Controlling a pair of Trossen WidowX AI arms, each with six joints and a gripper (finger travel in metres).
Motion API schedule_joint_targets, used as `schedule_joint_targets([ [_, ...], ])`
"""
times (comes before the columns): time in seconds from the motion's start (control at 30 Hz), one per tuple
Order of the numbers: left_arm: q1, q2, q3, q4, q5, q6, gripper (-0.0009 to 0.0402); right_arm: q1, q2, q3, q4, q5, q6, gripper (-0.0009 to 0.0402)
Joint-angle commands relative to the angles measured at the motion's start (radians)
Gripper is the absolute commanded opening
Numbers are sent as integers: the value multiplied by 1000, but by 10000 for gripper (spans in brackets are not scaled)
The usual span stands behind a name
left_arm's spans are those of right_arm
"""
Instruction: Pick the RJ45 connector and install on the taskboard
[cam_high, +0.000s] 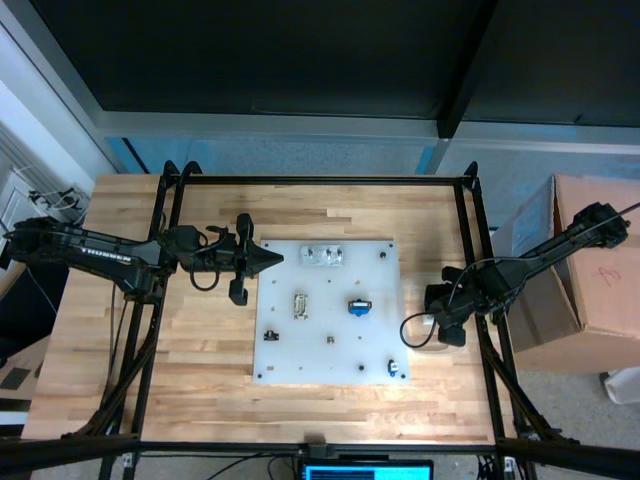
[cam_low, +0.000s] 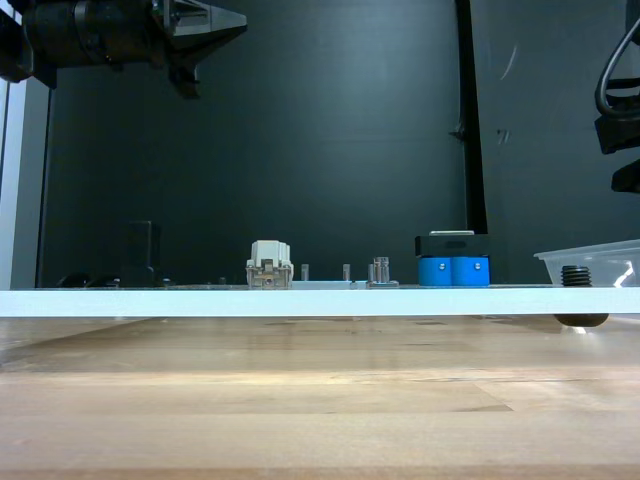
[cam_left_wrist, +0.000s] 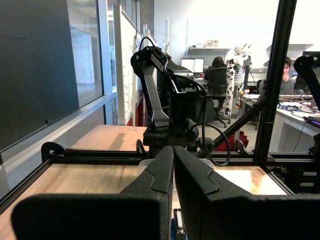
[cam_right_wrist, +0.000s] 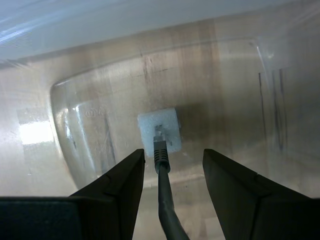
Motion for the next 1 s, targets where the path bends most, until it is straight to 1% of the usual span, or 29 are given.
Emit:
schedule_joint_targets([
  [0.03, 0, 0, 0, 0, 0, 0, 1, 0, 0, -15, 24, -5, -2, 144],
  [0.2, 0, 0, 0, 0, 0, 0, 1, 2, 0, -19, 28, -8, -2, 118],
  [0.3, 0, 0, 0, 0, 0, 0, 1, 2, 0, -19, 28, -8, -3, 93],
  [0.4, 0, 0, 0, 0, 0, 0, 1, 2, 0, -19, 28, -8, -6, 53],
  [0.5, 0, 0, 0, 0, 0, 0, 1, 2, 0, -19, 29, -8, -6, 3],
  [0.53, 0, 0, 0, 0, 0, 0, 1, 2, 0, -18, 30, -8, -6, -5],
  [0.6, 0, 0, 0, 0, 0, 0, 1, 2, 0, -13, 29, -8, -5, 5],
  [0.67, 0, 0, 0, 0, 0, 0, 1, 2, 0, -2, 22, -8, -6, -2],
  [0.8, 0, 0, 0, 0, 0, 0, 1, 2, 0, 32, 17, -10, -8, -1],
  [0.93, 0, 0, 0, 0, 0, 0, 1, 2, 0, 99, -52, -11, -8, 0],
  [1.0, 0, 0, 0, 0, 0, 0, 1, 2, 2, 145, -105, -23, -8, 0],
])
